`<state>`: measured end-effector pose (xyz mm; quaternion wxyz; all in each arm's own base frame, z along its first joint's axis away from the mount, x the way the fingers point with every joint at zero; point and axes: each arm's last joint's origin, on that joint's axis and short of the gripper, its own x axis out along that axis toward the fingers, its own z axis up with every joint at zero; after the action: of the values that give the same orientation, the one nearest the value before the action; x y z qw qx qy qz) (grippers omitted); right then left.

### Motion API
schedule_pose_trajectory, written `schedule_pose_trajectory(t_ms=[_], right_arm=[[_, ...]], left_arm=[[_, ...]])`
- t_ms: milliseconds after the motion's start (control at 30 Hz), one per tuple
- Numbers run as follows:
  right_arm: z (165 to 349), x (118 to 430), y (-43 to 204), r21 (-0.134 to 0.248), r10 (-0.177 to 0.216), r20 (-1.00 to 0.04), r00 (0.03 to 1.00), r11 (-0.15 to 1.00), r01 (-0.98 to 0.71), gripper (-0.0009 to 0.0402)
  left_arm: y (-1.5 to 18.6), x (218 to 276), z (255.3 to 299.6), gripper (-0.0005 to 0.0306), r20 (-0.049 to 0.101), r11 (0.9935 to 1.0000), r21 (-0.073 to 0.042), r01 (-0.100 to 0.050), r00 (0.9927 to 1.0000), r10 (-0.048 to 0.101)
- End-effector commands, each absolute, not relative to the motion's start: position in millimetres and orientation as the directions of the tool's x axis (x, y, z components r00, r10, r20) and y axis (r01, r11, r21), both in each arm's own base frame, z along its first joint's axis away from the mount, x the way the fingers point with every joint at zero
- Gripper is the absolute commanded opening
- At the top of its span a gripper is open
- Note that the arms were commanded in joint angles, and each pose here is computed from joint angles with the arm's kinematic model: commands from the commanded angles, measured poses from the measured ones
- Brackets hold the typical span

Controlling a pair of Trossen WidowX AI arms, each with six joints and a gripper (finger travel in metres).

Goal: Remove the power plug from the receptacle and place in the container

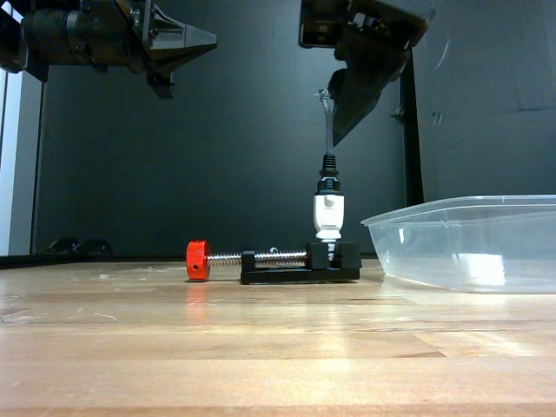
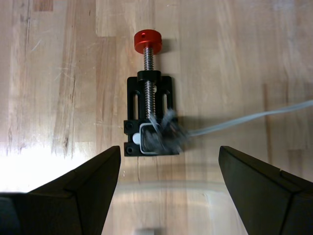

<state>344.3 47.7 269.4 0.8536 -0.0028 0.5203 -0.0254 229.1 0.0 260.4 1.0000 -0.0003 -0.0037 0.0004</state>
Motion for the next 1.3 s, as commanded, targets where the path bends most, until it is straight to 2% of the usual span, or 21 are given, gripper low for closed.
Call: schedule_pose_trajectory(t_ms=[33,433,533,633,867,1000,1300], right_arm=[[261.4,351,50,-0.035,-0.048,-0.898,0.437,0.999,0.039,0.0286],[236.0,364,53,-0.040,-0.057,-0.920,0.387,0.998,0.052,0.0286],[235.9,365,54,-0.038,-0.056,-0.919,0.391,0.998,0.054,0.0284],[230.8,367,54,-0.055,-0.074,-0.922,0.381,0.997,0.060,0.0275],[224.3,369,55,-0.058,-0.074,-0.929,0.364,0.997,0.055,0.0256],[225.7,368,55,-0.058,-0.074,-0.928,0.365,0.997,0.054,0.0229],[230.1,366,56,-0.055,-0.071,-0.924,0.375,0.997,0.052,0.0139]], left_arm=[[0.0,229.2,260.5,0.0000,0.008,1.00000,0.000,0.000,0.99997,0.000],[0.0,229.2,260.5,0.0000,0.008,1.00000,0.000,0.000,0.99997,0.000],[0.1,229.2,260.5,0.0000,0.008,1.00000,0.000,-0.001,0.99997,0.001],[0.1,229.2,260.6,0.0000,0.009,1.00000,0.000,-0.001,0.99996,0.001],[0.1,229.2,260.6,0.0000,0.009,1.00000,0.000,-0.001,0.99996,0.001],[0.1,229.2,260.5,0.0000,0.008,1.00000,0.000,-0.001,0.99997,0.001],[0.1,229.2,260.5,0.0000,0.008,1.00000,0.000,-0.001,0.99997,0.001]])
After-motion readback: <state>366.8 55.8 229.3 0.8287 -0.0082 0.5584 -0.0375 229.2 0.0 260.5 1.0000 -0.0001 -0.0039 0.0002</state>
